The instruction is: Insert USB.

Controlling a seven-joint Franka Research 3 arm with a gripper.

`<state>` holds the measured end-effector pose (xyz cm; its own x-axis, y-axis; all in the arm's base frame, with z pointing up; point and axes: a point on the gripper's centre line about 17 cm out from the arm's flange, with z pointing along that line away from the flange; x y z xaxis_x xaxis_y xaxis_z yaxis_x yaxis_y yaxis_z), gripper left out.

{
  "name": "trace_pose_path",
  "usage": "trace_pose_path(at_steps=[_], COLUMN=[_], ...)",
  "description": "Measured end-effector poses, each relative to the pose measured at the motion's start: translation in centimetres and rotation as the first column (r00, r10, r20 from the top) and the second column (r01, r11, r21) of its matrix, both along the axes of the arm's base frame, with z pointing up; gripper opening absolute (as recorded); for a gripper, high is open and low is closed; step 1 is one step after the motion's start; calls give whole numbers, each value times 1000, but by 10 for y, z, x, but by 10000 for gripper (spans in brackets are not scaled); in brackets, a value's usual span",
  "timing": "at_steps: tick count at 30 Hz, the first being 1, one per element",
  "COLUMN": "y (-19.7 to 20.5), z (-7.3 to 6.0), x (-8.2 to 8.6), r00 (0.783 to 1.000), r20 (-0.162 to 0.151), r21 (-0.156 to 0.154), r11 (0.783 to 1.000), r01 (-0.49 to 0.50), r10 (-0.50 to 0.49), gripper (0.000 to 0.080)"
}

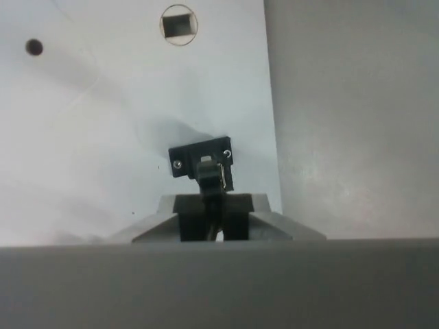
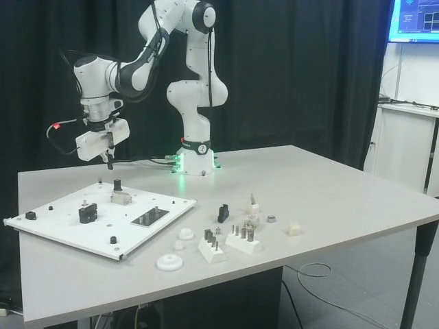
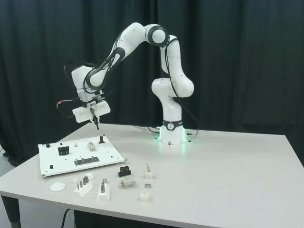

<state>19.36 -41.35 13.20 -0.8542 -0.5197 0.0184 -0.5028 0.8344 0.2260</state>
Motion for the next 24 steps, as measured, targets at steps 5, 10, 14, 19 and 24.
trace_pose_path(at_steps=[5, 10, 14, 19, 24], y=[2, 5, 6, 9, 10], z=[-4, -8, -10, -14, -16], x=[-3, -3, -3, -2, -1], r00=[1000, 1000, 1000, 1000, 999], r20=[9, 18, 25, 30, 36], r21=[-4, -8, -12, -17, -22], r11=[1000, 1000, 1000, 1000, 1000], r01=[14, 16, 15, 8, -6], r10=[-14, -16, -14, -7, 7], gripper=[45, 45, 45, 45, 45])
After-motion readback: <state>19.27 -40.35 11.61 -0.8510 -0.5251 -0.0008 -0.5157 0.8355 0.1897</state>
